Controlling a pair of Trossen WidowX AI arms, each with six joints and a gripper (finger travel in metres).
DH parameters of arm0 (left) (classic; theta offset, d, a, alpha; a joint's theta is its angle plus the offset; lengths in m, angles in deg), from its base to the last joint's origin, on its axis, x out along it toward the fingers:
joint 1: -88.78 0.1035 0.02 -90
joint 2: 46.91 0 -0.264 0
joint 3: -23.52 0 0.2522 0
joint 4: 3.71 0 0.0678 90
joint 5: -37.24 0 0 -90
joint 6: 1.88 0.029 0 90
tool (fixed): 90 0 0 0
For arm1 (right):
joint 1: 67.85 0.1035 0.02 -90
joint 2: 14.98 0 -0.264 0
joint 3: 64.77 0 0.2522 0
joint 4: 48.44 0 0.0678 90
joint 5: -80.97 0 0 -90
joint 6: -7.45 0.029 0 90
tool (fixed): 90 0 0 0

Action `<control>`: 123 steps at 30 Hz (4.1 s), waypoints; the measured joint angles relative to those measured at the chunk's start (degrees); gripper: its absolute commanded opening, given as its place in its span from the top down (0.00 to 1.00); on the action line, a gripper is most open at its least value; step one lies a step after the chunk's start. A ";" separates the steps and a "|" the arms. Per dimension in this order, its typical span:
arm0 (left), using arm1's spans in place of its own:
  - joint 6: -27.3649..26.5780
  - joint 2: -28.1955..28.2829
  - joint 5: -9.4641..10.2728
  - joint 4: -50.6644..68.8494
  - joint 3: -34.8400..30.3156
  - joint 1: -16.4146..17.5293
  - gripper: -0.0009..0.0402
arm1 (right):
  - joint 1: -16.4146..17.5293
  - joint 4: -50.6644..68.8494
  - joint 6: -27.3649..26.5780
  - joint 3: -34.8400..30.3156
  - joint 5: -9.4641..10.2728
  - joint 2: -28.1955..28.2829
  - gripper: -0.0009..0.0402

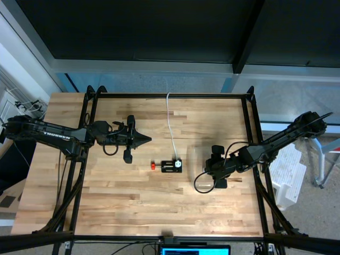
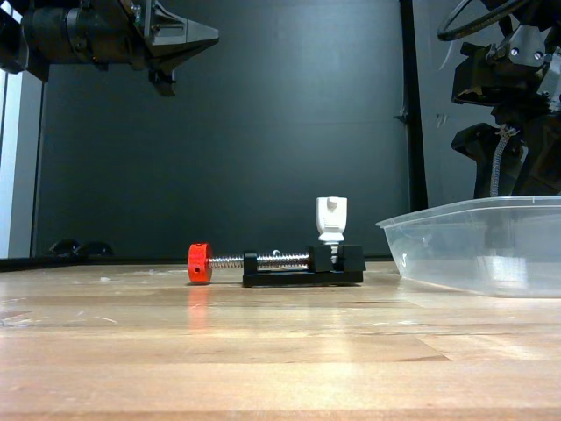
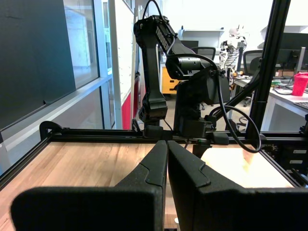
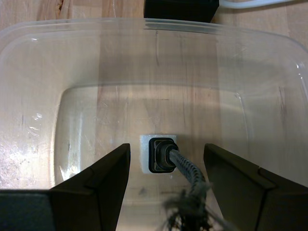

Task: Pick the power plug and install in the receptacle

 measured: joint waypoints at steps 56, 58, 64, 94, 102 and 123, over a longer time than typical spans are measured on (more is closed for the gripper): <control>0.02 0.00 -0.02 0.02 0.00 0.00 0.98 | 0.48 -1.03 -0.09 0.79 -0.02 0.13 0.98; 0.00 0.00 -0.02 0.02 0.02 0.00 0.98 | 0.46 -0.94 -0.09 0.81 -0.02 -0.13 0.98; 0.00 0.00 -0.02 0.02 0.00 0.00 0.98 | 0.48 -0.96 -0.09 0.81 -0.02 -0.52 0.98; 0.00 0.00 -0.02 0.00 0.00 0.00 0.98 | 0.63 1.46 -0.44 -1.07 -1.11 -0.83 0.98; 0.02 0.00 -0.02 0.00 0.02 0.00 0.98 | 0.63 1.46 -0.61 -1.07 -1.11 -0.83 0.98; 0.02 0.00 -0.02 0.00 0.02 0.00 0.98 | 0.39 3.80 -1.70 -3.61 -0.96 2.23 0.98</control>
